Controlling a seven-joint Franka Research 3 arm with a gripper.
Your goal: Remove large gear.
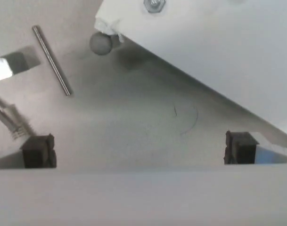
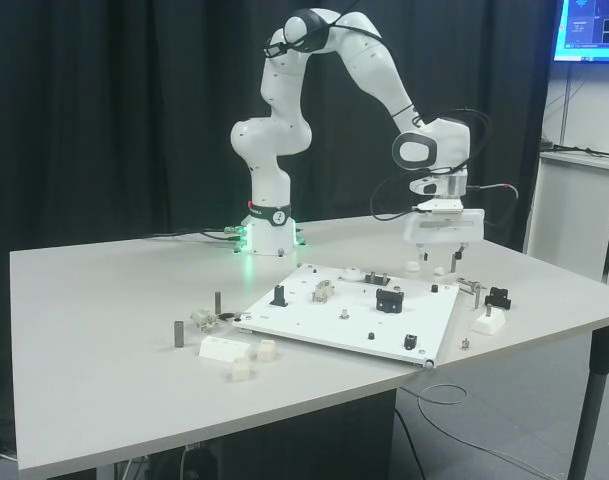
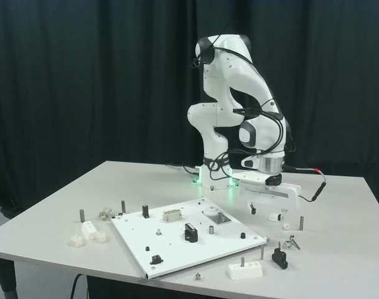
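Note:
A white round part that looks like the large gear [image 3: 211,212] sits on the white board [image 3: 177,246], near its far edge; it also shows as the gear [image 2: 351,272] in the first room view. My gripper [image 3: 271,210] hangs low over the grey table just beyond the board's far right corner, away from the gear. In the wrist view the gripper [image 1: 138,149] is open, its two black fingertips [image 1: 38,150] wide apart with only bare table between them. The gear is outside the wrist view.
The board's corner [image 1: 218,56], with a bolt [image 1: 154,4] and a grey round foot [image 1: 102,42], lies close to the fingers. A metal rod [image 1: 51,61] lies on the table. Small white pieces [image 3: 274,217] and black parts [image 3: 278,257] lie near the gripper. White blocks [image 3: 89,232] stand left of the board.

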